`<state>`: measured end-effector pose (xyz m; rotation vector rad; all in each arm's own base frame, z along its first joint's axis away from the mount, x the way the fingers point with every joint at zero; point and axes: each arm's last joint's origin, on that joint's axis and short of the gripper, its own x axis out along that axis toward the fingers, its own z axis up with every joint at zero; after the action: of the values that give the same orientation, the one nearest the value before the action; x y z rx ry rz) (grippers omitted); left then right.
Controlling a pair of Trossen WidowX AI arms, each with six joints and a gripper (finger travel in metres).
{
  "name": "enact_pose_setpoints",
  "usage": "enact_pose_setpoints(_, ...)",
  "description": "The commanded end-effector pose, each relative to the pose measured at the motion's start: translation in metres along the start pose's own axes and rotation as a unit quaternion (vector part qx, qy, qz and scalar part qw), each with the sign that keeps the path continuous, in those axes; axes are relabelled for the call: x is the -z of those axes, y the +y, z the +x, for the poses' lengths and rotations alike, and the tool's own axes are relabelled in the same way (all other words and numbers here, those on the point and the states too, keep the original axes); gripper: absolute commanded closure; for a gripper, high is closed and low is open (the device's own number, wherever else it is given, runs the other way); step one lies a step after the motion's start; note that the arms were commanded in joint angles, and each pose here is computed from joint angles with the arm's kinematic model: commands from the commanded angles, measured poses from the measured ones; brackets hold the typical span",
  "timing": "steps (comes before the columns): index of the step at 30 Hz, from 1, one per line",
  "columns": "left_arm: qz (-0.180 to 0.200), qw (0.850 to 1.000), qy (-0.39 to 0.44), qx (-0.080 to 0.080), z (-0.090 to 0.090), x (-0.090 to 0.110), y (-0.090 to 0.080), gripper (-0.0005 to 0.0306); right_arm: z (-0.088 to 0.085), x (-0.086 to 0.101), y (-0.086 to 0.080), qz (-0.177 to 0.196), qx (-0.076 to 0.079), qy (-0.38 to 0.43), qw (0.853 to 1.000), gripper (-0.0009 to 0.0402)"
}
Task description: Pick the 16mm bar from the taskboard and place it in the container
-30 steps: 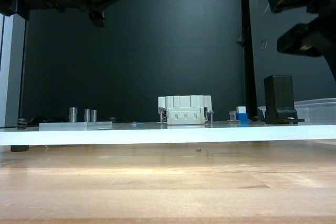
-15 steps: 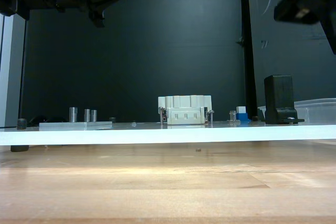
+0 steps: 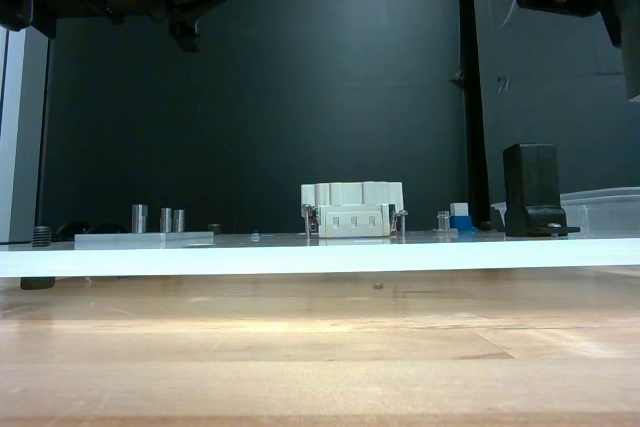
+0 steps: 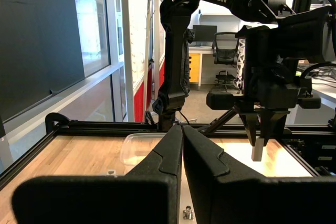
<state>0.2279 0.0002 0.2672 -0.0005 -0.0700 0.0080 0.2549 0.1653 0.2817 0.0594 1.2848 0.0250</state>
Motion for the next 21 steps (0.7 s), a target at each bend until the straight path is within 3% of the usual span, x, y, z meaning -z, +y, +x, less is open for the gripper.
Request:
enact_pose_setpoints(1,0.0,1.0,0.0,0.0,0.0,0.0,0.0,0.03,0.0,0.0,-0.001,0.001,0.001,0.0,1.0,0.0373)
enact_pose_setpoints(21,0.0,1.0,0.0,0.0,0.0,0.0,0.0,0.03,0.002,0.002,-0.02,0.025,0.017,0.013,0.999,0.0373)
